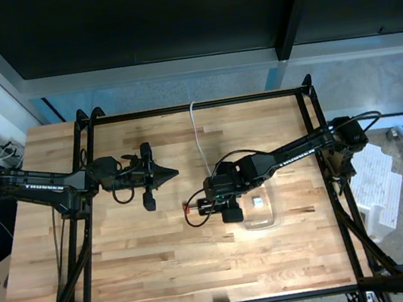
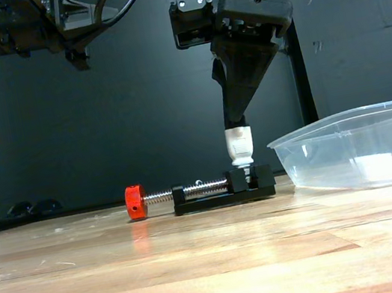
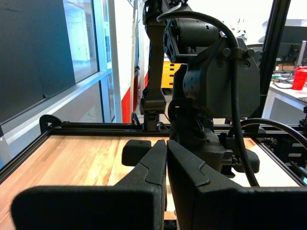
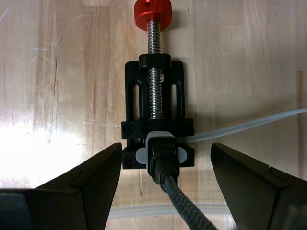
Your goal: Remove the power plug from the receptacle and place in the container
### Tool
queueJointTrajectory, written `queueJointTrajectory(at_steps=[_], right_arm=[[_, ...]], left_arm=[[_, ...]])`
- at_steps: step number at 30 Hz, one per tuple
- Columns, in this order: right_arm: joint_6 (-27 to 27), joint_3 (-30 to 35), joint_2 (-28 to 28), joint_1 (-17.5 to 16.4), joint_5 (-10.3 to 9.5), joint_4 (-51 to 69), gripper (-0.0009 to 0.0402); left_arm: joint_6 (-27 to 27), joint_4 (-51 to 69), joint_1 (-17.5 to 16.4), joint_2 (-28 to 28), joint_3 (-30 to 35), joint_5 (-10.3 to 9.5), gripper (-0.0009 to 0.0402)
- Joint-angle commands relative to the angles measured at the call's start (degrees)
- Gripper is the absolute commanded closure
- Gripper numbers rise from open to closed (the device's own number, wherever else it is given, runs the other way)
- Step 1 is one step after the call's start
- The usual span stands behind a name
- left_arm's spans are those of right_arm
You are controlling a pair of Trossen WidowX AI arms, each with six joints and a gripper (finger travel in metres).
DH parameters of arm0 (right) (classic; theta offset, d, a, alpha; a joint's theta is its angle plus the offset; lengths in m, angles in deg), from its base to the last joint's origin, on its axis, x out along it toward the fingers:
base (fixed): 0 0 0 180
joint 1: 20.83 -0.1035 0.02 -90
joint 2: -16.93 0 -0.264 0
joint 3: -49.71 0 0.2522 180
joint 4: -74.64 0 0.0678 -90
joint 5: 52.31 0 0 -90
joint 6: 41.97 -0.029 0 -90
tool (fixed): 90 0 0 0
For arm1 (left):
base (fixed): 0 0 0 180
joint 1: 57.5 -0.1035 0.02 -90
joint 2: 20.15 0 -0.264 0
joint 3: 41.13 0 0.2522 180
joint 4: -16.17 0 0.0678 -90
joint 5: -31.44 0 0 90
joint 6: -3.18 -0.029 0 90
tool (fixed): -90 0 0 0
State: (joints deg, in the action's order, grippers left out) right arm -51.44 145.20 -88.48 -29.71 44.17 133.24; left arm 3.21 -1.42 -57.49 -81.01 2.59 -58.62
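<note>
The receptacle [image 4: 162,142] is a small white socket clamped in a black vise [image 4: 154,103] with a red knob [image 4: 152,13]. The dark power plug [image 4: 163,163] sits in the receptacle, and its braided black wire [image 4: 184,206] trails toward the camera. My right gripper [image 4: 165,189] hangs over the plug, open, one finger on each side and neither touching it. From table height the right gripper [image 2: 234,105] stands directly above the white receptacle [image 2: 240,146]. The clear container [image 2: 364,151] lies just right of the vise [image 2: 222,189]. My left gripper [image 1: 171,174] is shut and hovers apart at centre left.
A white cable [image 1: 197,132] runs from the vise toward the table's far edge. A small white cube [image 1: 257,202] lies inside the container [image 1: 276,212]. A black frame [image 1: 194,106] borders the wooden table. The left arm's fingers [image 3: 160,160] point at the right arm.
</note>
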Motion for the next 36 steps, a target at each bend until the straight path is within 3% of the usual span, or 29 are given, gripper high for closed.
queueJointTrajectory(at_steps=[1, 15, 20, 28, 36], right_arm=[[0.0, -0.1, -0.2, 0.0, 0.0, -0.2, 0.015], [1.0, -0.1, -0.1, 0.0, 0.04, -0.4, 0.0258], [1.0, -0.1, -0.1, 0.0, 2.78, -0.5, 0.031], [1.0, -0.1, -0.1, 0.0, 2.49, -0.4, 0.0389], [1.0, -0.1, -0.1, 0.1, 2.45, -0.4, 0.0394]], left_arm=[[0.0, 0.0, 0.0, 0.0, 0.0, 0.02, 0.0393], [0.0, 0.0, 0.0, 0.0, 0.0, 0.02, 0.0393], [0.0, 0.0, 0.0, 0.0, 0.0, 0.02, 0.0393], [0.0, 0.0, 0.0, 0.0, 0.0, 0.02, 0.0393], [0.0, 0.0, 0.0, 0.0, 0.0, 0.02, 0.0393]])
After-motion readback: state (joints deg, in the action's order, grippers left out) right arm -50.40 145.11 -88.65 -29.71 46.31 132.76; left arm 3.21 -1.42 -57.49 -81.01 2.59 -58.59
